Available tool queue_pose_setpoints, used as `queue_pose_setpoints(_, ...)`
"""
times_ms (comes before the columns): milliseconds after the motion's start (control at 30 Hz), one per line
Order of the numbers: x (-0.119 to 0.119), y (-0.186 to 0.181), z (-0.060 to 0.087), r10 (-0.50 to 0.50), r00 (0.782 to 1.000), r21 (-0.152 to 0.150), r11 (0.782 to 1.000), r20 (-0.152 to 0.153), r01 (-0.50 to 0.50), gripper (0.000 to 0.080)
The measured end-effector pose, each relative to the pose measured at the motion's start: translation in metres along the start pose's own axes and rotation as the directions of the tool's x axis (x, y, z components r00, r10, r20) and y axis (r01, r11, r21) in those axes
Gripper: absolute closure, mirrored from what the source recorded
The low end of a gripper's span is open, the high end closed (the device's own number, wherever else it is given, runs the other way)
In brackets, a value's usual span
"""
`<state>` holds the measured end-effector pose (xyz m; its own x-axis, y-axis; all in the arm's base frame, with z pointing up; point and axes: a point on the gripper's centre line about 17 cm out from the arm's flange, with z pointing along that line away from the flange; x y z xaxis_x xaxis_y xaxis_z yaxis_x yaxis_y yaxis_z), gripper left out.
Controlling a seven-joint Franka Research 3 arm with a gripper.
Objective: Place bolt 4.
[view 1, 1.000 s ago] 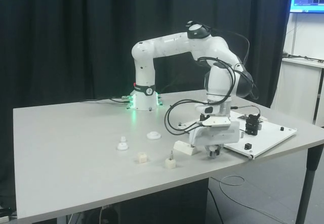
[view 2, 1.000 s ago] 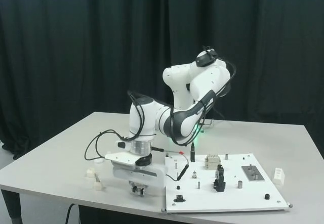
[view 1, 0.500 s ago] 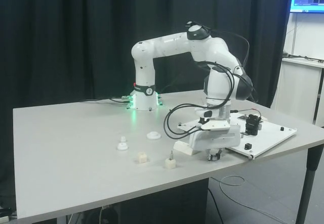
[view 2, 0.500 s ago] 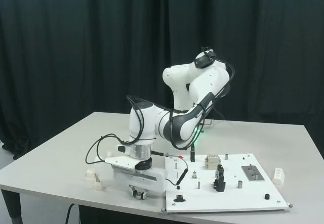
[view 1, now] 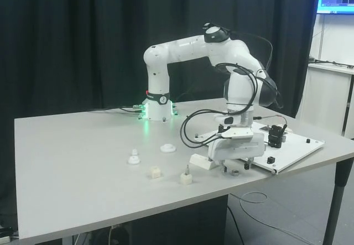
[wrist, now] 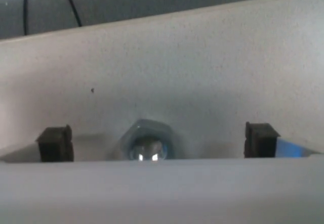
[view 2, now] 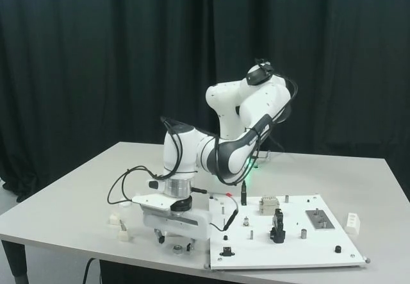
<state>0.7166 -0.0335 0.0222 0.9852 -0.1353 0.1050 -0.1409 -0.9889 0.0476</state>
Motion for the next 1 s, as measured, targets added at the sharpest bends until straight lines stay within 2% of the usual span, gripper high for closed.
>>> queue_pose_setpoints(67, -0.001, 0.0, -0.004, -0.001, 1.0, 0.001, 1.0, 0.007, 0.001, 0.0115)
queue_pose_setpoints(100, -0.001, 0.0, -0.007, -0.002, 1.0, 0.002, 1.0, 0.01, 0.002, 0.0025)
queue_pose_setpoints(500, -0.006, 0.0, -0.027, -0.011, 0.999, 0.006, 1.0, 0.043, 0.011, 0.0003)
queue_pose_setpoints(1000, -0.008, -0.001, -0.031, -0.016, 0.999, 0.004, 1.0, 0.052, 0.016, 0.0003)
